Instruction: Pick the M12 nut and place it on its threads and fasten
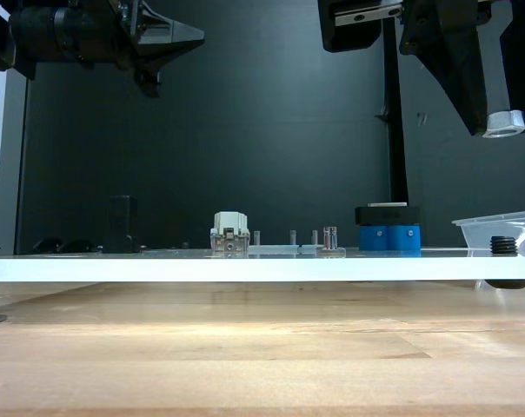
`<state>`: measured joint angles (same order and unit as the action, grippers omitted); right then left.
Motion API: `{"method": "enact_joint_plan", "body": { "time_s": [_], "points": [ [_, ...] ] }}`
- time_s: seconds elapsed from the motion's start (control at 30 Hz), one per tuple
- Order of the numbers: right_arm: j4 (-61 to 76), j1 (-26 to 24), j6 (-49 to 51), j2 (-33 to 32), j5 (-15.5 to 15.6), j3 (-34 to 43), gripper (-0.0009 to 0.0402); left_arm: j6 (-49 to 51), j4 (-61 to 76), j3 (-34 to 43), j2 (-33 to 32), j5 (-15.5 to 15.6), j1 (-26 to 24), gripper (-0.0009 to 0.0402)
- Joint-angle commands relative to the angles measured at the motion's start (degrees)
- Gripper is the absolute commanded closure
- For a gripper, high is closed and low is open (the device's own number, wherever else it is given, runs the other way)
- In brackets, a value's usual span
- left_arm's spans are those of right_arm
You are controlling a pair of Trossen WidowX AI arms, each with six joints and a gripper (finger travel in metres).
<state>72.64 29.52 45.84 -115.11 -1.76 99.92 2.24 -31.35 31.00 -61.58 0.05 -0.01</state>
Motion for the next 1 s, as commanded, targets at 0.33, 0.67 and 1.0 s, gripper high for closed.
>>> {"method": "enact_joint_plan", "body": {
  "time_s": [0.33,0.67,1.0],
  "points": [
    [-3.76,0.00,5.86,-3.54,-0.20,-1.97,0.0381,0.00,-0.02,0.00,0.00,-0.02,0.00,0.0393],
    [-7.78,0.13,9.55,-3.52,-0.24,-4.98,0.0382,0.00,-0.02,0.00,0.00,-0.02,0.00,0.0393],
    [-8.68,0.11,10.23,-3.52,-0.22,-6.49,0.0382,0.00,-0.02,0.00,0.00,-0.02,0.00,0.0393]
  ]
}}
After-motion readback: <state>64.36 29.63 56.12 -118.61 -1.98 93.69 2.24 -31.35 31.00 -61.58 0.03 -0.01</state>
